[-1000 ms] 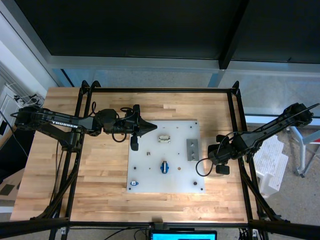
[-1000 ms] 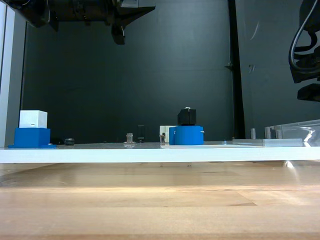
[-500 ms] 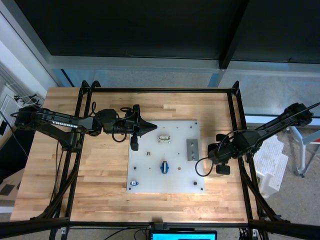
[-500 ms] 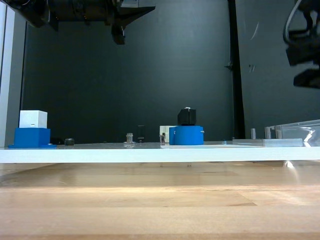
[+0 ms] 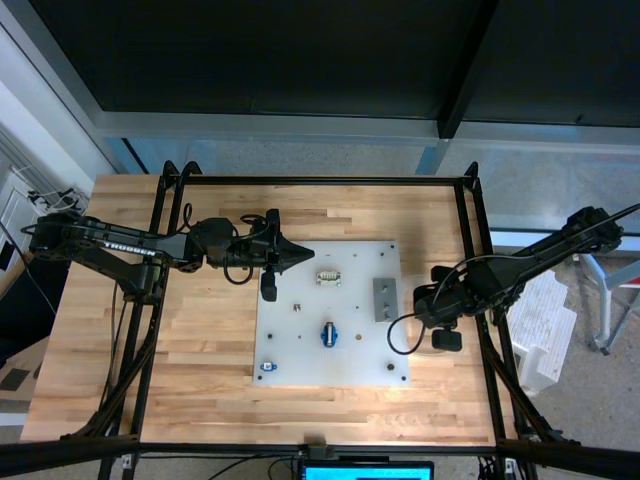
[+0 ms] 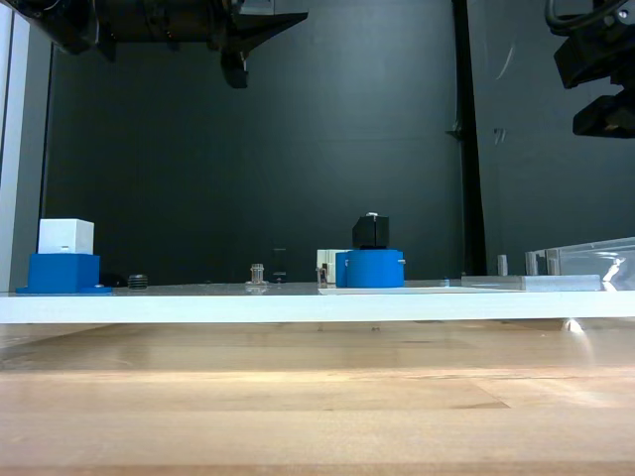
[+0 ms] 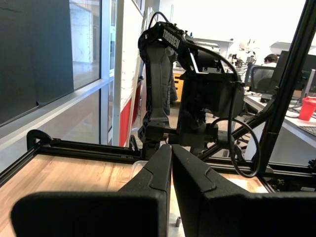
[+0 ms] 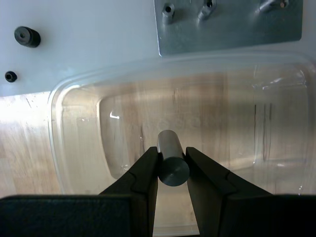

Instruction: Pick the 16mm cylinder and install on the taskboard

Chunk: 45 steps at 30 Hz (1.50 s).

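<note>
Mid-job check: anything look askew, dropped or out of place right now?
Nothing stands out. The right gripper holds the 16mm cylinder squarely above the clear tray, beside the taskboard. The left gripper hangs shut over the board's far left edge.

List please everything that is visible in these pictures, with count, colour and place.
table: one, light wood, under everything.
taskboard: one, white, middle of the table.
metal block: one, grey, on the taskboard's right side.
blue connector: one, blue and silver, near the taskboard's middle.
clear tray: one, transparent, beside the taskboard's right edge.
16mm cylinder: one, silver-grey, between the right gripper's fingers, above the tray.
left gripper: black, fingers shut, raised over the taskboard's far left part.
right gripper: black, shut on the cylinder.
</note>
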{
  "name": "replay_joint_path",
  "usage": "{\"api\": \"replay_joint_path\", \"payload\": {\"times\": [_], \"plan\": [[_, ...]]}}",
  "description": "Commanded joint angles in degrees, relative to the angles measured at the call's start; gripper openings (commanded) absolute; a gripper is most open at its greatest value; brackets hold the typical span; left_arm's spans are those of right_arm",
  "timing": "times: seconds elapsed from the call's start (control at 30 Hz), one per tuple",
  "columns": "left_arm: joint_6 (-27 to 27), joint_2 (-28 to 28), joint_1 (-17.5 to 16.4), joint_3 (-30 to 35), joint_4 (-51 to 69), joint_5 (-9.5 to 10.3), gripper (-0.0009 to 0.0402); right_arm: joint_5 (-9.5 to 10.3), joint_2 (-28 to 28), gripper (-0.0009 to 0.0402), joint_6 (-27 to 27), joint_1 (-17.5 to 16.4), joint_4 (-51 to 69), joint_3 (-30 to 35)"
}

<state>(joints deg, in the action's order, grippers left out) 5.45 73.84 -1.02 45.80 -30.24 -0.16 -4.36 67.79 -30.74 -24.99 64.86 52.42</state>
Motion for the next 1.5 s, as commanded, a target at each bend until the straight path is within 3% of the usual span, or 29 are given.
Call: {"api": "replay_joint_path", "payload": {"times": [0.03,0.4,0.7,1.07,1.5], "plan": [[-0.02,0.02,0.00,0.00,-0.02,0.00,0.0000,-0.09,2.64,0.0011,0.55,0.35,0.02,2.62],[-0.02,0.02,0.00,0.00,-0.02,0.00,0.0000,-0.07,16.87,0.0011,5.68,3.91,-2.54,14.67],[-0.02,0.02,-0.02,0.00,-0.02,0.00,0.0000,-0.11,27.17,0.0011,7.21,4.57,-3.43,23.12],[-0.02,0.02,0.00,0.00,-0.02,0.00,0.0000,-0.15,33.73,0.0011,7.26,5.27,-3.98,28.79],[-0.02,0.02,0.00,0.00,-0.02,0.00,0.0000,-0.59,37.62,0.0011,7.26,5.62,-6.14,31.01]]}}
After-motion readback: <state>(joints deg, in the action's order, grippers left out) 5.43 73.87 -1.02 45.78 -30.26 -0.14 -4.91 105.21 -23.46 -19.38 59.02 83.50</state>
